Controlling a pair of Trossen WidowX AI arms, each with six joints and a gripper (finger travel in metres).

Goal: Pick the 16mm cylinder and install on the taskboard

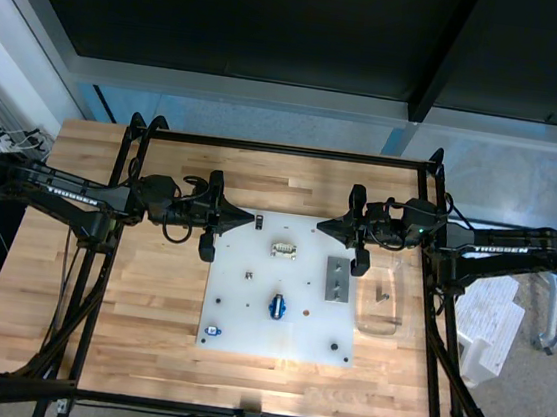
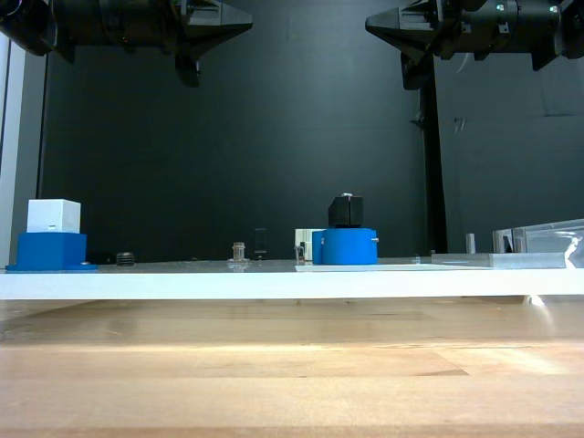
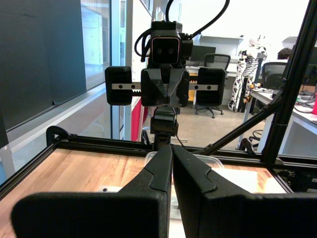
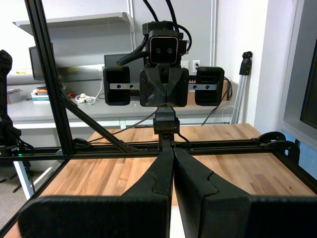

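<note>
The taskboard (image 1: 237,305) is a white square plate in the middle of the table, seen edge-on in the low view as taskboard (image 2: 182,282). A tiny silver-grey peg, the 16mm cylinder (image 1: 381,294), stands in a clear tray to the right of the board; the low view shows the cylinder (image 2: 471,242) upright. My left gripper (image 1: 254,218) hangs shut and empty high over the board's far left corner. My right gripper (image 1: 319,225) faces it, shut and empty, over the far edge. Each wrist view shows its own fingers pressed together, left gripper (image 3: 172,147) and right gripper (image 4: 173,148).
On the board stand a grey metal block (image 1: 338,278), a blue fitting (image 1: 276,306), a beige connector (image 1: 284,249), a blue and white part (image 1: 211,333) and a small stud (image 1: 249,274). The clear tray (image 1: 393,327) lies beside the right edge. A black frame (image 1: 285,150) rings the table.
</note>
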